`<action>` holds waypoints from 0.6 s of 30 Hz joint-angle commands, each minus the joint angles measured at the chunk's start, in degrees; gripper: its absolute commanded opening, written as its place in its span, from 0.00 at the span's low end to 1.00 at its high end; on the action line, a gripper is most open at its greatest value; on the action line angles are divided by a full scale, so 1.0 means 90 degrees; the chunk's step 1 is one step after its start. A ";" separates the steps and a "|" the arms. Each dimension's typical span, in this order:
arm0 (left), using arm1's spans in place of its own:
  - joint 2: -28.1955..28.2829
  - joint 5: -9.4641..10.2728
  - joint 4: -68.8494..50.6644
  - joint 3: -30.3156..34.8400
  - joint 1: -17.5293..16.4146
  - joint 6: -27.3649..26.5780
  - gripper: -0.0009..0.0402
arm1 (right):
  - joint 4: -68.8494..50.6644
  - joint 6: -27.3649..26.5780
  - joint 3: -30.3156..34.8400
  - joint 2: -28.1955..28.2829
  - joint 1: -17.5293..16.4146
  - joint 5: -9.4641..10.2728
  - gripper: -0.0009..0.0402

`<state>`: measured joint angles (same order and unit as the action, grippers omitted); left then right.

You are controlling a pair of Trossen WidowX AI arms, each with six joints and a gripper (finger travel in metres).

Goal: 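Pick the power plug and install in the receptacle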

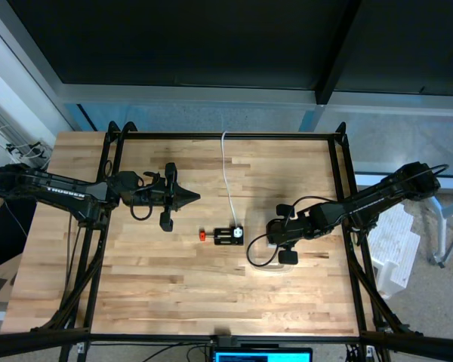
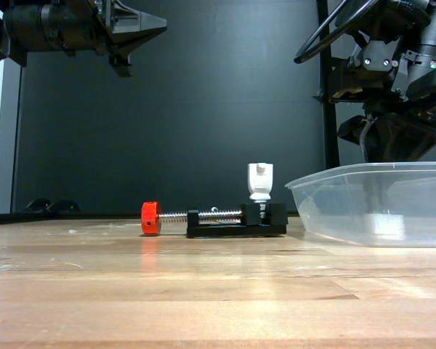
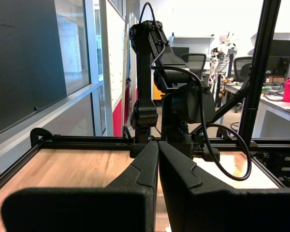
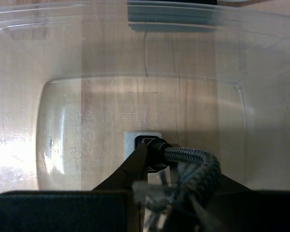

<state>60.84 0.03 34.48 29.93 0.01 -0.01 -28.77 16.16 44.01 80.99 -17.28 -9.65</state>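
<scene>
The receptacle (image 1: 226, 234) is a small black block near the table's middle, with a red-orange knob (image 2: 150, 217) at its left end, a white piece (image 2: 260, 180) on top and a thin white cable (image 1: 227, 170) running away. My right gripper (image 4: 147, 153) reaches down into the clear tray (image 2: 378, 207) and is shut on the power plug (image 4: 153, 147), a tiny black piece with a braided cable, right over a pale grey square piece (image 4: 135, 139). The cable hides one finger. My left gripper (image 1: 187, 197) hangs shut and empty, high above the table, left of the receptacle.
The clear tray (image 1: 266, 243) lies just right of the receptacle (image 2: 236, 219). A black metal frame (image 1: 226, 136) borders the table. A loose black cable (image 1: 257, 256) loops beside the right arm.
</scene>
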 commanded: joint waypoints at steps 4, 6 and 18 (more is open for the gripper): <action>0.0002 0.0000 0.0002 0.0002 0.0000 0.0000 0.02 | -0.0007 -0.0015 0.0000 0.0000 0.0000 -0.0155 0.03; 0.0002 0.0000 0.0002 0.0002 0.0000 0.0000 0.02 | -0.0005 -0.0015 0.0000 0.0000 0.0002 -0.0155 0.03; 0.0002 0.0000 0.0002 0.0002 0.0000 0.0000 0.02 | -0.0075 -0.0007 0.0024 -0.0330 0.0000 -0.0148 0.02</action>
<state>60.84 0.03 34.50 29.93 0.01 -0.03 -29.17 16.01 43.99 78.54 -17.26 -11.00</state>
